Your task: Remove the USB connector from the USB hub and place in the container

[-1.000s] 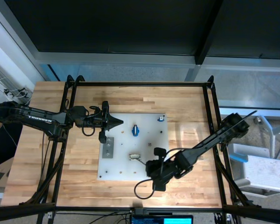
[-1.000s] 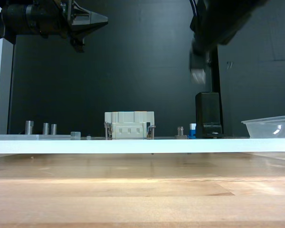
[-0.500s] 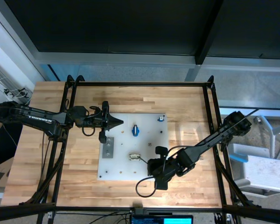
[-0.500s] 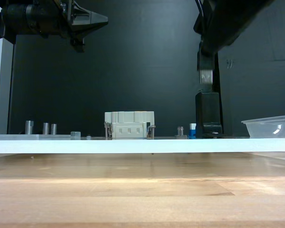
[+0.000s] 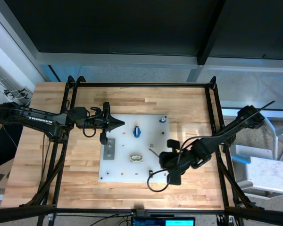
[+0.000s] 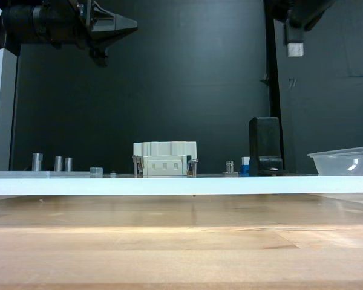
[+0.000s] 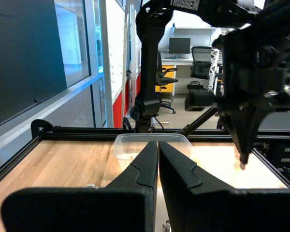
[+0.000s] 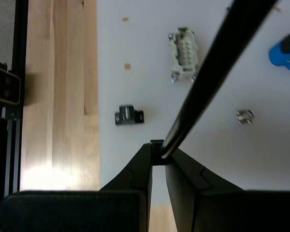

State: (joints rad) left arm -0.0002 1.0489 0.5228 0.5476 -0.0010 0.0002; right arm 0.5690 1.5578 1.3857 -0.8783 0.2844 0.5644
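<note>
The left gripper (image 5: 118, 124) hangs parked over the far left part of the white board (image 5: 125, 169), jaws together and empty. Near the board's front edge the USB hub (image 8: 129, 116) stands with nothing plugged into it, so the unplugging looks done. The right gripper (image 8: 157, 147) is raised well above the board, jaws clamped on the plug of the USB connector (image 8: 208, 77). What is left, I judge, is carrying it rightward to the container (image 6: 343, 156) on the desk beside the board and releasing it there.
</note>
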